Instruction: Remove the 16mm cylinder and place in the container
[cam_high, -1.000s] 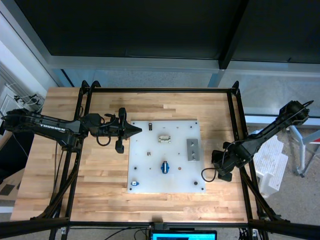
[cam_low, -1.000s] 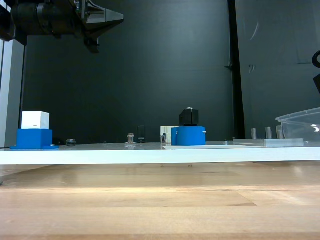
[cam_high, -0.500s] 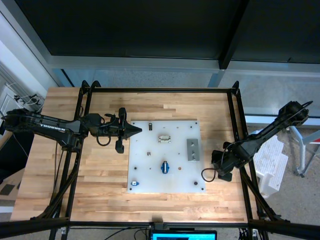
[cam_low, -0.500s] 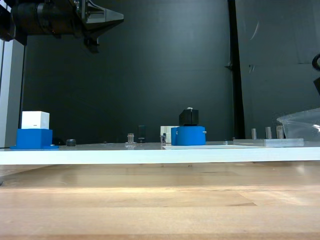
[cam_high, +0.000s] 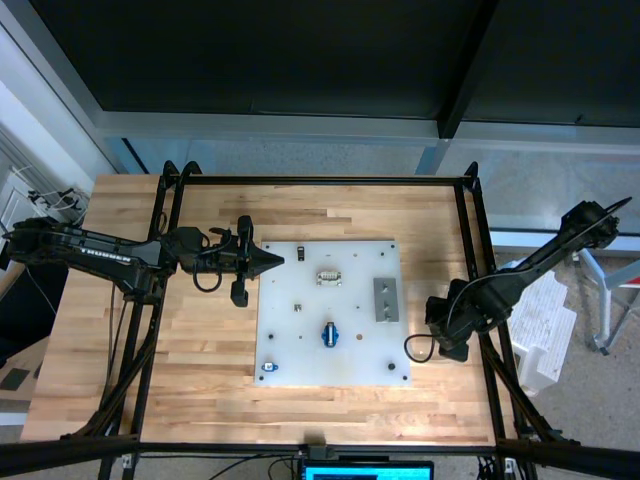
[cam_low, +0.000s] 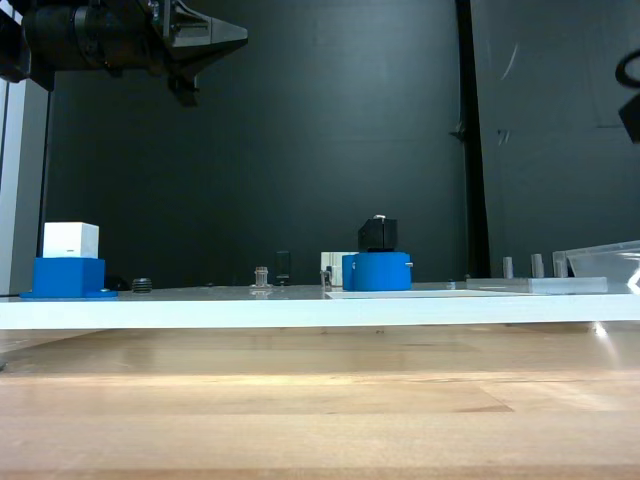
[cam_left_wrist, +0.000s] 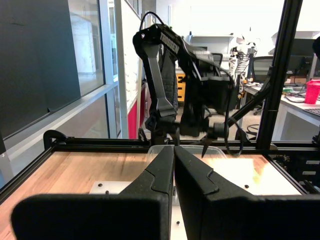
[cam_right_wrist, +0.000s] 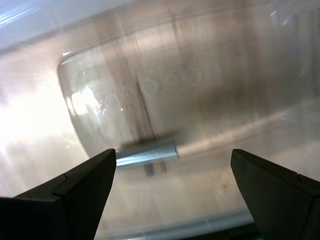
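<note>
16mm cylinder (cam_right_wrist: 147, 152) lies flat in the container (cam_right_wrist: 215, 65), axis running jaw to jaw below right gripper (cam_right_wrist: 173, 151), jaws wide; left gripper (cam_left_wrist: 174, 152), jaws closed, well apart from container

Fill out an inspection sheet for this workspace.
Surface: wooden table carrying a white board.
Job's things: cylinder lies inside the container.
Clutter: grey block and blue fitting on the board.
End effectors: left end effector shut, raised over the board's left edge; right end effector open, above the container, off the board's right edge.
Cables: loop beside the right end effector.
Surroundings: black frame around the table; screen at the near edge.
</note>
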